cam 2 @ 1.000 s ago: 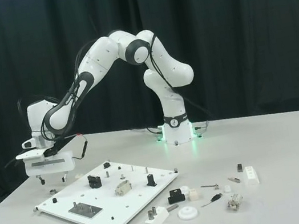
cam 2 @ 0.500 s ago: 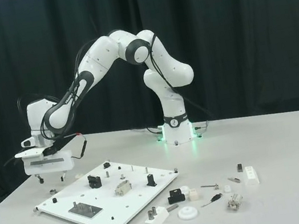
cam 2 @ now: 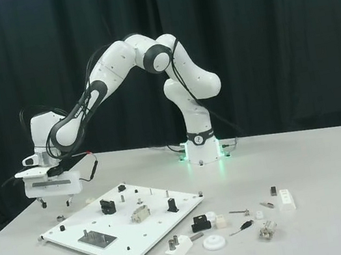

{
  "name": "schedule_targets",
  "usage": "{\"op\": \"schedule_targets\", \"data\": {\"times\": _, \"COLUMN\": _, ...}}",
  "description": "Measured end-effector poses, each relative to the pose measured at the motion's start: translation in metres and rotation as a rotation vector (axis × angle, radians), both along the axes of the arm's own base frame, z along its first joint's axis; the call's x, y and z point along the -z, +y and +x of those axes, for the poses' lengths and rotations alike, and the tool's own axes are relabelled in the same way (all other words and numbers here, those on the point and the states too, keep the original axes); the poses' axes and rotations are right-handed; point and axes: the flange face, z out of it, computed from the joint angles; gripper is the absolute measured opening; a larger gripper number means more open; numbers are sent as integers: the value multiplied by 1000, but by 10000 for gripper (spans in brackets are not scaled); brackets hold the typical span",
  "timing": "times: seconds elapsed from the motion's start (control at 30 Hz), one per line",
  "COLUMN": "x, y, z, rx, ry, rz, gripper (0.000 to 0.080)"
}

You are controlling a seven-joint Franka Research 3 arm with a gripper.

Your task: Remove round peg 2.

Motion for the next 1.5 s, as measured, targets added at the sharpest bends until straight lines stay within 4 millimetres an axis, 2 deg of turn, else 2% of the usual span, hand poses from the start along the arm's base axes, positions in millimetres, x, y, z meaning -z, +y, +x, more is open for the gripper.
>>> {"op": "schedule_targets", "data": {"times": 1.5, "x": -9, "y": 2, "z": 12, "rx": -18, "ry": -18, "rz": -23, "gripper": 800}}
